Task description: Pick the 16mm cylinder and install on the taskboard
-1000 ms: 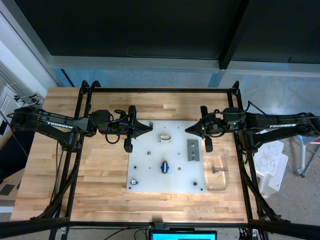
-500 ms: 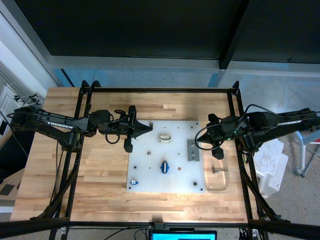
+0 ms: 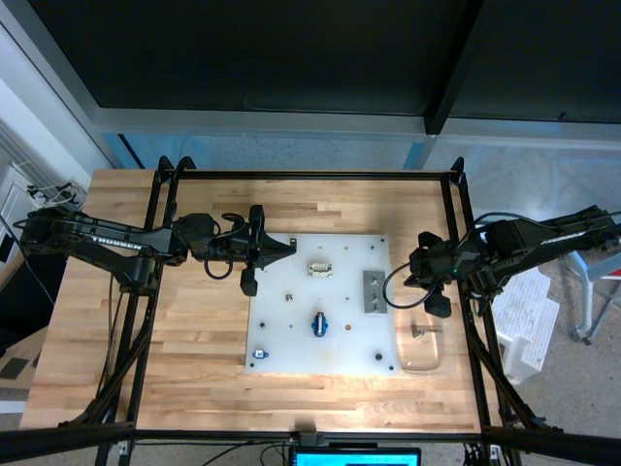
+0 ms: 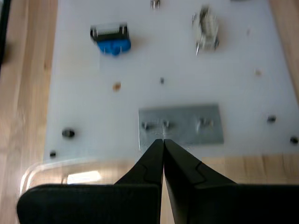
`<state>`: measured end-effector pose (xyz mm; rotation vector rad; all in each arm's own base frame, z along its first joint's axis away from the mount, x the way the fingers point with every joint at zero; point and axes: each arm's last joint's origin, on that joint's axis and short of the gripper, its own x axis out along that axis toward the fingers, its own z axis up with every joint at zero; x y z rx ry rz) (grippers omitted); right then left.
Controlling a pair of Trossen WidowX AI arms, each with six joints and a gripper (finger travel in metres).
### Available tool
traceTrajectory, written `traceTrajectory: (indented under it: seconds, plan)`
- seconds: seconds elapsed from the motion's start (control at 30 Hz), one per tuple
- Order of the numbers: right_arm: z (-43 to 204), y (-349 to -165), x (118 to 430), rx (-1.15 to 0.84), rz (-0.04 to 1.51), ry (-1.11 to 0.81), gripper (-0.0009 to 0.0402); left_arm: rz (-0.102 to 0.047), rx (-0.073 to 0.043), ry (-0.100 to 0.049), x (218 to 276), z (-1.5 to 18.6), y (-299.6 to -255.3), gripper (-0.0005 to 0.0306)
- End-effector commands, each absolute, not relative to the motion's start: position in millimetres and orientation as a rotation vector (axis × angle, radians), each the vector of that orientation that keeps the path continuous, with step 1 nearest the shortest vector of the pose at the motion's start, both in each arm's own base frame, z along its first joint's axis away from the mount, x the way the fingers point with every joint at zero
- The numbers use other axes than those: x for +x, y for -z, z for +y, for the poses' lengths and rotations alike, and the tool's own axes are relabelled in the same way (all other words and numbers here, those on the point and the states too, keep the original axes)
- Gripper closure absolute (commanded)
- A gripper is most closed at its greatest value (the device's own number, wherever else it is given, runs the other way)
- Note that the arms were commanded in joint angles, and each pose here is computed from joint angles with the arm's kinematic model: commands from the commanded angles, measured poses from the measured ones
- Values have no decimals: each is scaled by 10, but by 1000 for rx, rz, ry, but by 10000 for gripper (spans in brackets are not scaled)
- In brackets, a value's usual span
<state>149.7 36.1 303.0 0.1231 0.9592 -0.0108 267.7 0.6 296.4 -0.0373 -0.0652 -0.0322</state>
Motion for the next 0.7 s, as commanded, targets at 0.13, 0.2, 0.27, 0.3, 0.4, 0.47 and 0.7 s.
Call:
traceTrajectory:
  seconds: [0.13,0.2,0.27,0.3,0.4,0.47,0.7]
  plan:
    - [360,-2973,1408,137,1070,27,366,-66,-37,32,2677,6,-2964,300]
    - [359,-2963,1396,134,1090,27,348,-66,-37,32,2677,6,-2964,300]
    - [359,-2949,1386,131,1116,30,331,-66,-37,32,2677,7,-2964,300]
    - [358,-2941,1383,127,1133,34,324,-66,-37,32,2677,6,-2964,300]
    - [360,-2934,1384,115,1180,44,307,-66,-37,32,2677,7,-2964,300]
    - [362,-2946,1389,108,1205,50,298,-66,-37,32,2677,6,-2964,300]
    - [374,-3079,1430,110,1252,83,266,-66,-37,32,2677,6,-2964,300]
